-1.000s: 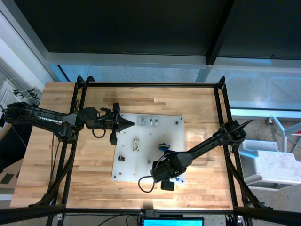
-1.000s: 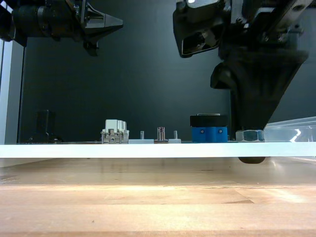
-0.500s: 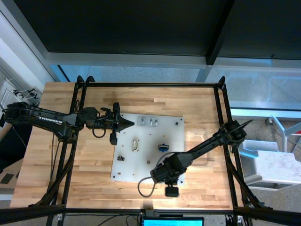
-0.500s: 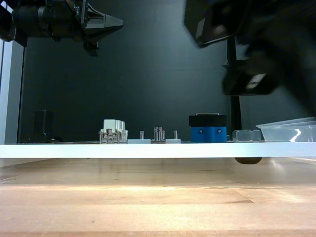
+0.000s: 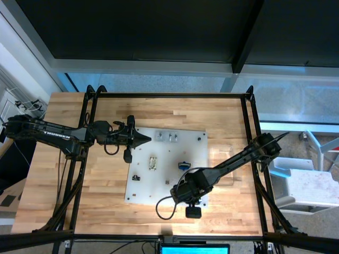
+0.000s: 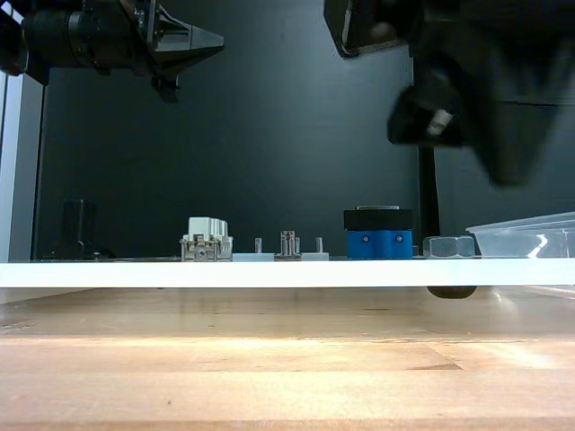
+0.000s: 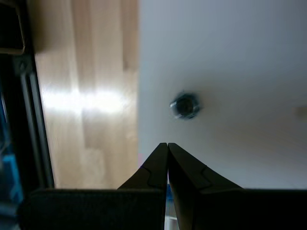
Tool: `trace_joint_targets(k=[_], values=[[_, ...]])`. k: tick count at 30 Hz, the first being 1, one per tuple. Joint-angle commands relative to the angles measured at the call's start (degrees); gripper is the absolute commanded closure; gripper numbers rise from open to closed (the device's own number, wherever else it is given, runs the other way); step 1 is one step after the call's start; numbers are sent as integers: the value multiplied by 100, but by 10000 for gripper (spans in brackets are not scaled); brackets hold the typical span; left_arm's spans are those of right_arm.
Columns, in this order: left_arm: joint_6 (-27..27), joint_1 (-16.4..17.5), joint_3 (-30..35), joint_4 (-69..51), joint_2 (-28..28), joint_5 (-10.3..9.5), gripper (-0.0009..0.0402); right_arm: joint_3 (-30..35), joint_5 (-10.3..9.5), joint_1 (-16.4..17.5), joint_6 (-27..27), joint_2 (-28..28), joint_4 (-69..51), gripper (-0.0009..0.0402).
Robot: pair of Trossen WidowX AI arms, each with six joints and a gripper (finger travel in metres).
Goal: Pick the M12 fastener and fasten on the M12 threads
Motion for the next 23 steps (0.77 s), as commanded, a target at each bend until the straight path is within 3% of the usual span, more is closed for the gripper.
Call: trace_joint_targets(k=[1, 6, 9, 23], values=[[2, 2, 0, 0, 2, 2, 393, -2, 299, 33, 116, -195, -4, 393], [2, 0, 0, 0, 2, 4, 393, -2, 645, 57, 304, -442, -188, 393], [2, 2, 0, 2, 2, 2, 393, -2, 743, 85, 328, -564, -317, 393], [2, 0, 0, 2, 2, 2, 393, -2, 791, 107, 387, -715, -433, 393]])
